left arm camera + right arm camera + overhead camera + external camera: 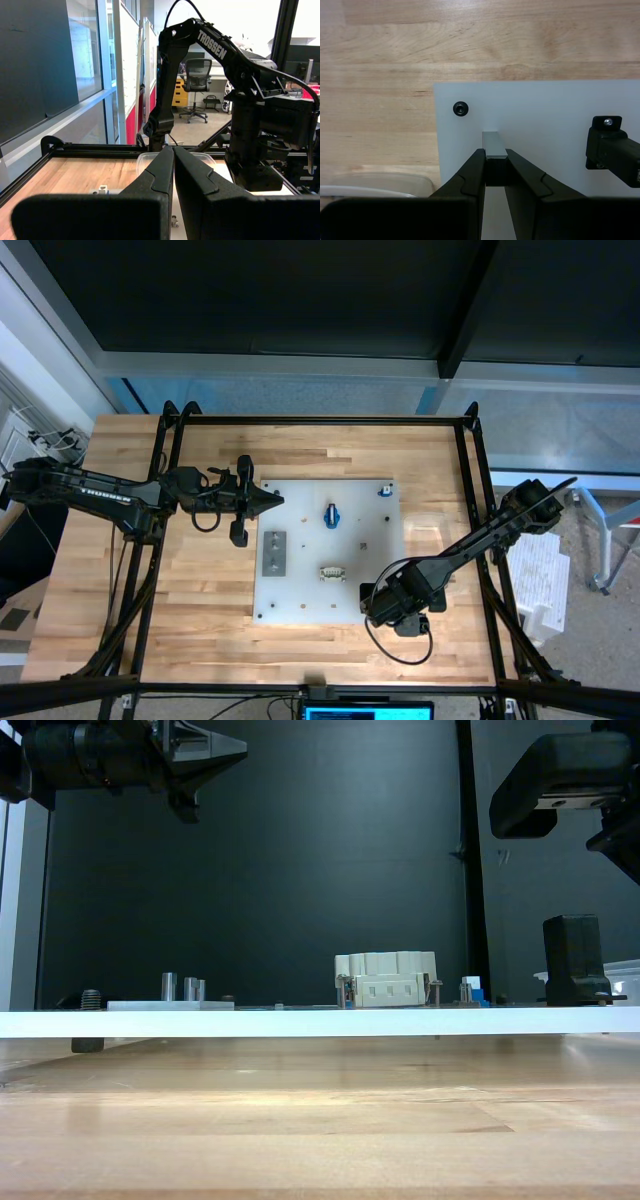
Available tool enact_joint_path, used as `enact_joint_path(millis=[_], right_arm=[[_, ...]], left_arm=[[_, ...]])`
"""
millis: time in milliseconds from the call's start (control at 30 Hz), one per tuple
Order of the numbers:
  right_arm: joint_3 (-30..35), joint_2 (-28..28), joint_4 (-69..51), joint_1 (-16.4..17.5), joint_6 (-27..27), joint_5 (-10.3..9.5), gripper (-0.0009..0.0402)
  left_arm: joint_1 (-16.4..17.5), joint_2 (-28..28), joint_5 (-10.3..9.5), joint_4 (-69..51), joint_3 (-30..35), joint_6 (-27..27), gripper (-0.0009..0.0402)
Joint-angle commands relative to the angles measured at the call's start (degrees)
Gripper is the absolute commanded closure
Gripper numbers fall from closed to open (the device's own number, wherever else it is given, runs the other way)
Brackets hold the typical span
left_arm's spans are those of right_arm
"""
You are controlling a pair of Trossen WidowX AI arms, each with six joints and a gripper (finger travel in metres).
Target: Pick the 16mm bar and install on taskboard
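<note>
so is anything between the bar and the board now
Nothing visible. The right gripper holds the bar over bare white board, with a black block off to one side. The left gripper hangs shut above the board's far left corner, away from the bar.

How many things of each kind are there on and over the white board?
Grey block: 1
Blue parts: 2, a knob and a small piece
Beige connector: 1
16mm bar: 1, gripped by the right tool over the taskboard's near right corner
Tools: 2; the left tool hangs shut, empty, over the far left edge
Total: 7
</note>
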Motion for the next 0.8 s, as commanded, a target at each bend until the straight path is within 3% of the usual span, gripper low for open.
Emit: enact_joint_path(millis=[33,800], right_arm=[[-0.4,0.0,0.6,-0.3,-0.1,0.2,0.0393],[-4.1,-0.6,4.1,-1.0,-0.1,-0.2,0.0393]], left_arm=[[0.0,0.0,0.02,0.0,0.0,0.0,0.0393],[0.0,0.0,0.02,0.0,0.0,0.0,0.0393]])
